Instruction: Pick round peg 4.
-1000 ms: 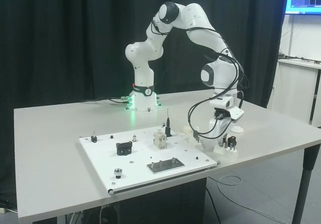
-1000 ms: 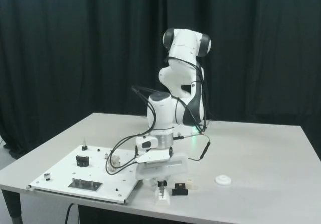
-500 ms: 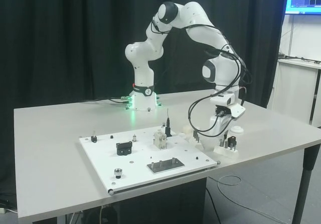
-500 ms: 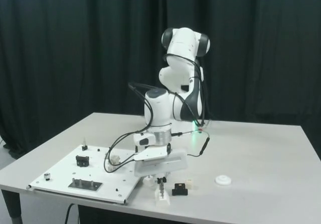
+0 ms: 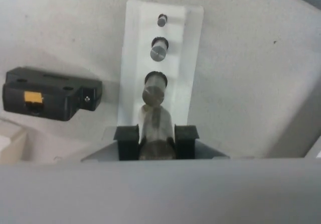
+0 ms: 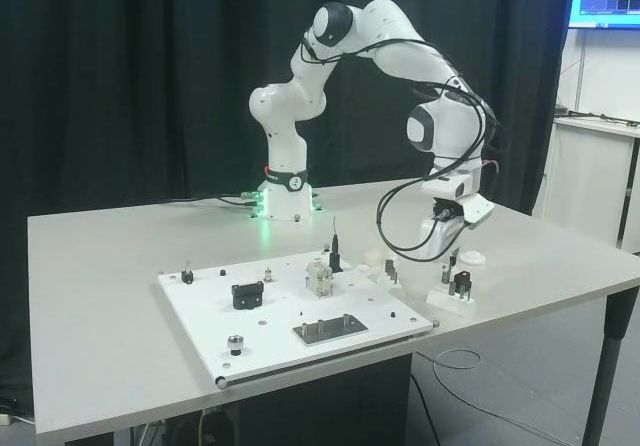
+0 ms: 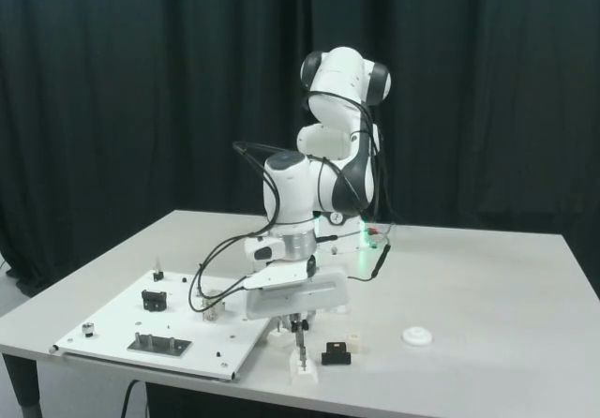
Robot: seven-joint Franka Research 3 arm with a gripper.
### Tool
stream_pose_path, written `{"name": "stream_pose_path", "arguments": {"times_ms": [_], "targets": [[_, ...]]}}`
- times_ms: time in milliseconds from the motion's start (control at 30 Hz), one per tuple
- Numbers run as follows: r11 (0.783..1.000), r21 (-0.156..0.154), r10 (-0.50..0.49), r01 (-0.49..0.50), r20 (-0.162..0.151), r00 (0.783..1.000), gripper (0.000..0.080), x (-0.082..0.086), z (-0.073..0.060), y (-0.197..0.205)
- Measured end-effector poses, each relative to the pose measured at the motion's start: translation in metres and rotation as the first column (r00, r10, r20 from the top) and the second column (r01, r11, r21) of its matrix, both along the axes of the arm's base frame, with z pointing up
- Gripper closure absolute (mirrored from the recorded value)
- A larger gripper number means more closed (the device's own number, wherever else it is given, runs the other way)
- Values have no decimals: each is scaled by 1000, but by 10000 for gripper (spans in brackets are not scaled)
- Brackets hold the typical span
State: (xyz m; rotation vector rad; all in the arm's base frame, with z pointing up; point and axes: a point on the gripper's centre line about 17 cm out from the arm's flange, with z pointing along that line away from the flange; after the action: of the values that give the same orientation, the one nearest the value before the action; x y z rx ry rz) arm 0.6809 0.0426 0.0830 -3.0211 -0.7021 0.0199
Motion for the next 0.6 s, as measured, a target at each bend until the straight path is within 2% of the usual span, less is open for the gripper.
{"name": "stream_pose_path", "arguments": {"times_ms": [600], "targets": [[998, -7, -61, 61, -5, 998, 657, -1, 12, -15]]}}
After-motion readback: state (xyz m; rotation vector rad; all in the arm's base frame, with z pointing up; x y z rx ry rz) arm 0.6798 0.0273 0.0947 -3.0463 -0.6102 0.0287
